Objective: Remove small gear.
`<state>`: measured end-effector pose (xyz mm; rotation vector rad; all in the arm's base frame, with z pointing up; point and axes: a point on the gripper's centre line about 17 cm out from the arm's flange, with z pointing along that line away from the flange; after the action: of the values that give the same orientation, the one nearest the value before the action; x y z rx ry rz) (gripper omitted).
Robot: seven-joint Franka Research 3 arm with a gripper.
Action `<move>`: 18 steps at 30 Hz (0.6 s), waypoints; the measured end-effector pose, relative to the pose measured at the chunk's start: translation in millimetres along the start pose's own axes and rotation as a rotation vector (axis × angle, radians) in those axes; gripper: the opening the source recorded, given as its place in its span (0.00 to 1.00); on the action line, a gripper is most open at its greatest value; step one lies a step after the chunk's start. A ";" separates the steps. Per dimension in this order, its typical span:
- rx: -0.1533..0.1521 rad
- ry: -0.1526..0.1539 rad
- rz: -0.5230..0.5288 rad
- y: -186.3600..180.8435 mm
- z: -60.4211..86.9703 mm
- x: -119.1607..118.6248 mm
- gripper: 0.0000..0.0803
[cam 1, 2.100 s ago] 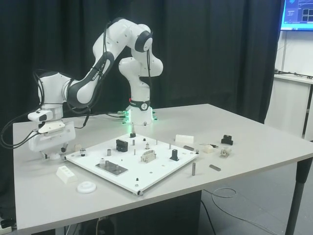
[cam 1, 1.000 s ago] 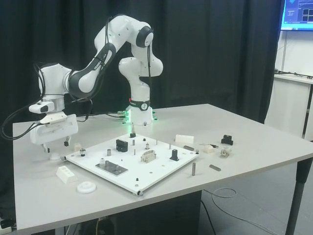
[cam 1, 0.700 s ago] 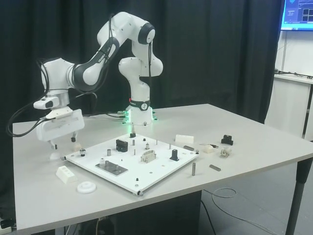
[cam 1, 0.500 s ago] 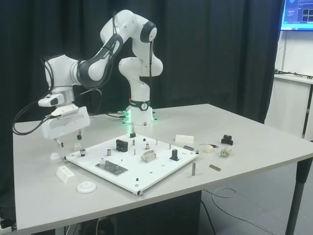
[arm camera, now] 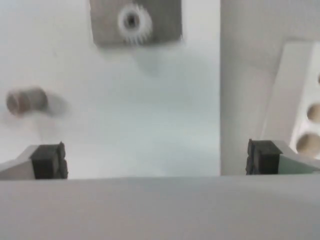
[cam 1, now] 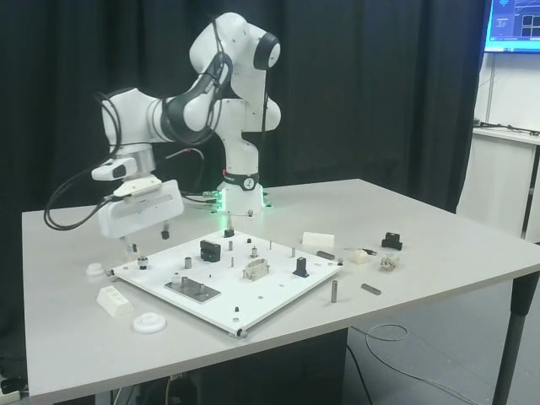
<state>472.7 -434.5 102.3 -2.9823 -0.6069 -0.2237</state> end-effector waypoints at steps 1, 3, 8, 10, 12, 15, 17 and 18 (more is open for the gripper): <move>-0.002 -0.001 0.008 -1.3 0.9 4.1 1.00; -0.010 -0.003 0.025 -3.4 3.0 12.4 1.00; -0.031 -0.015 0.084 -7.9 10.2 29.4 1.00; -0.038 -0.021 0.106 -9.8 13.9 34.7 1.00; -0.045 -0.030 0.122 -11.1 17.7 38.8 1.00; -0.057 -0.049 0.140 -12.6 23.6 42.6 1.00; -0.062 -0.065 0.152 -13.8 27.5 43.4 1.00; -0.064 -0.072 0.158 -14.3 29.2 43.7 1.00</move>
<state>510.5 -401.4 81.4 -3.0923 -0.3746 -0.1274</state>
